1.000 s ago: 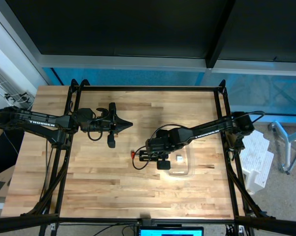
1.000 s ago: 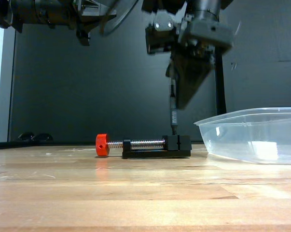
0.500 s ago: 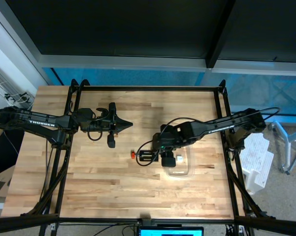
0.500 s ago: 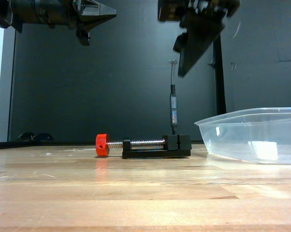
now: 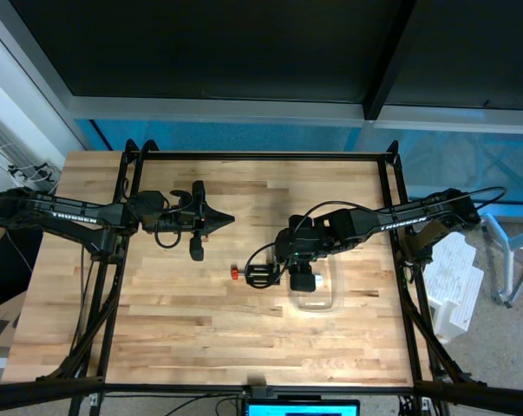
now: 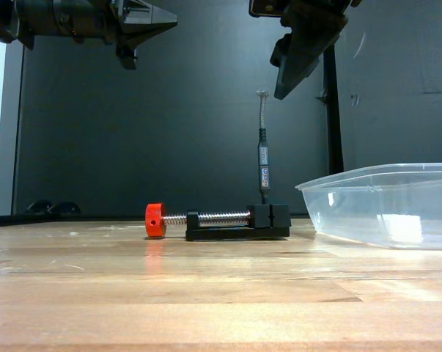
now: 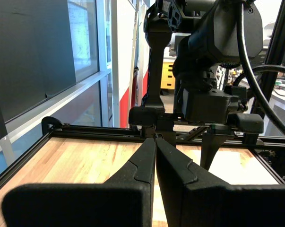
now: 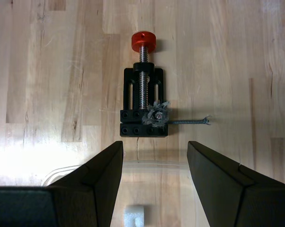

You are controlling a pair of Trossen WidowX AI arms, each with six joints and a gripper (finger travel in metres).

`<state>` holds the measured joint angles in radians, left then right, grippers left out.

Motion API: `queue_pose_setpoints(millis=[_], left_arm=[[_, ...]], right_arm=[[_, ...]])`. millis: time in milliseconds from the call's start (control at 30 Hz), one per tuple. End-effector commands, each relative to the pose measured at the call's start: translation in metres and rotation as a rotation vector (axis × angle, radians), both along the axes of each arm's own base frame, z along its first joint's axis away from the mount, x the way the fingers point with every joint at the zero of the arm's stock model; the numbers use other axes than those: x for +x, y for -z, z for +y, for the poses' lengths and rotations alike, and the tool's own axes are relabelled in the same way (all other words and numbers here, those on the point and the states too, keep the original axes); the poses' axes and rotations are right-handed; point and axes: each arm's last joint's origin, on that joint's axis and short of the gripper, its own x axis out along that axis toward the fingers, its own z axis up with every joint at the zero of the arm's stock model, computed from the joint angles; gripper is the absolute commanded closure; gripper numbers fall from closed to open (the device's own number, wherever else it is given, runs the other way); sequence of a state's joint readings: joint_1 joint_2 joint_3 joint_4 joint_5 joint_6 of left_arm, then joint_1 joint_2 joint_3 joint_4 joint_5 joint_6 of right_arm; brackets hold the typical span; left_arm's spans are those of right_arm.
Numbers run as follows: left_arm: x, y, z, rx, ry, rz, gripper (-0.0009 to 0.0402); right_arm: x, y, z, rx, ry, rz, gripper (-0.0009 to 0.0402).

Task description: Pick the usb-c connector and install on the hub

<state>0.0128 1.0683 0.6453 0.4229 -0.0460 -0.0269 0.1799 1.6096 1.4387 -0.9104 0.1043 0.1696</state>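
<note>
As I look down on the wooden table [image 5: 157, 295], I judge the job nearly finished. The clear tray [image 6: 382, 209] sits just beside the work. My left gripper [image 7: 155, 142] is parked high over the table's far left, jaws pressed together. My right gripper [image 8: 154, 144] hangs well above the hub [image 6: 235, 221], jaws spread wide and holding nothing. The hub lies flat, its orange knob [image 6: 155, 220] pointing away from the tray. The usb-c connector [image 6: 263, 165] stands upright in its clamp end. I cannot tell whether it is fully seated.
</note>
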Motion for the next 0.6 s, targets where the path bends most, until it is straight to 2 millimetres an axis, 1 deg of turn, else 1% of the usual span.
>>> queue_pose_setpoints(millis=[33, 133, 400, 600], left_arm=[[0.0, 0.0, 0.0, 0.0, 0.0, 0.0, 0.0393], [0.0, 0.0, 0.0, 0.0, 0.0, -0.002, 0.0393], [0.0, 0.0, 0.0, 0.0, 0.0, -0.001, 0.0393], [0.0, 0.0, 0.0, 0.0, 0.0, -0.001, 0.0393]], right_arm=[[-0.011, -0.009, -0.005, -0.005, -0.016, -0.058, 0.0224], [-0.023, -0.015, -0.014, 0.002, -0.011, -0.172, 0.0249], [-0.064, -0.028, -0.032, -0.006, -0.012, -0.549, 0.0316], [-0.092, -0.031, -0.046, -0.013, 0.03, -0.789, 0.036]])
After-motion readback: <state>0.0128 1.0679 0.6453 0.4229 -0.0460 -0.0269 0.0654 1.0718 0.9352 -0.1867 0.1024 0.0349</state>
